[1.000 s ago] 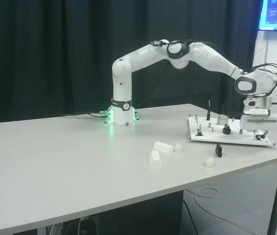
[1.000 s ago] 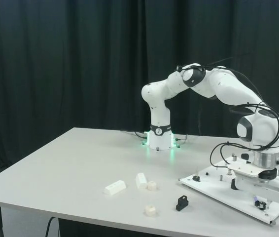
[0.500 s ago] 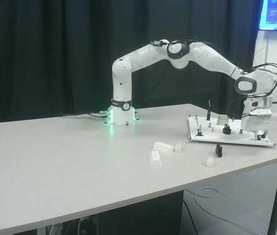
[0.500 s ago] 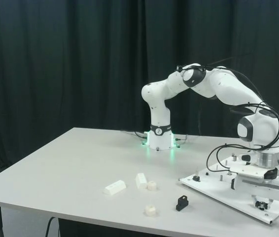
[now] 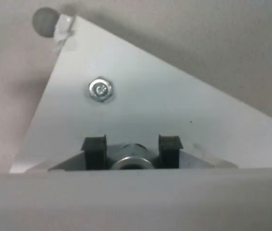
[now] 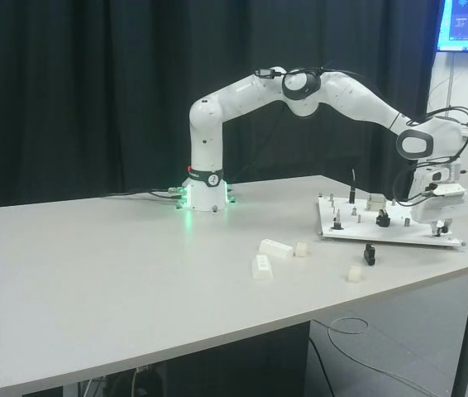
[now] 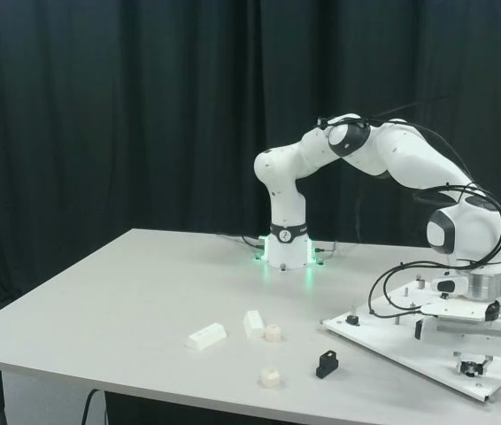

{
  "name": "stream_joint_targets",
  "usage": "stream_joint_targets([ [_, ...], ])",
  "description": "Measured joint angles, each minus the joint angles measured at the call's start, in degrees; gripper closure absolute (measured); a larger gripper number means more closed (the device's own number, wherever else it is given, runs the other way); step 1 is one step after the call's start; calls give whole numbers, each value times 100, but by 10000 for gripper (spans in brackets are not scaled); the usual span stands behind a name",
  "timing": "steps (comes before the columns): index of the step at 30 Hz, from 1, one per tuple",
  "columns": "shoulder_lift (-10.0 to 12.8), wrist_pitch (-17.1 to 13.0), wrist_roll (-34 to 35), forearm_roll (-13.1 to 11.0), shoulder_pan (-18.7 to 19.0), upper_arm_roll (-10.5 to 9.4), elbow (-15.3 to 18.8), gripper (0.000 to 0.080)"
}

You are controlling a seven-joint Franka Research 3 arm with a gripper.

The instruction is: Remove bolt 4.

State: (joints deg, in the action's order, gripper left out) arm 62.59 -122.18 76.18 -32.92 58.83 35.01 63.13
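The white assembly board [image 6: 358, 232] [image 7: 383, 342] lies at the right end of the grey table. My gripper [image 6: 442, 225] [image 7: 472, 366] stands low over the board's near corner [image 5: 141, 106]. In the wrist view the two black fingertips [image 5: 93, 151] press against either side of a metal bolt head [image 5: 132, 161], so the gripper [image 5: 132, 153] is shut on this bolt. A second hex bolt [image 5: 101, 90] sits in the board a little beyond it, close to the grey ball foot [image 5: 45, 21] at the corner tip.
Loose white blocks [image 6: 275, 247] [image 7: 206, 336] and a small black part [image 6: 370, 255] [image 7: 327, 363] lie on the table beside the board. Other bolts and black fittings [image 6: 383, 219] stand on the board. The table edge runs just past the board's corner.
The hand has turned about its upright axis while staying over the same board corner. Its cable loop has shifted with it. Nothing else on the table has moved.
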Motion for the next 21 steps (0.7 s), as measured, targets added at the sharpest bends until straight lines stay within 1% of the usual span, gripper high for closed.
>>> stream_joint_targets([
  [9,6,-13,-1125,0,6,-1,-12,574],
  [21,10,-15,-2025,-1,8,-7,-23,574],
])
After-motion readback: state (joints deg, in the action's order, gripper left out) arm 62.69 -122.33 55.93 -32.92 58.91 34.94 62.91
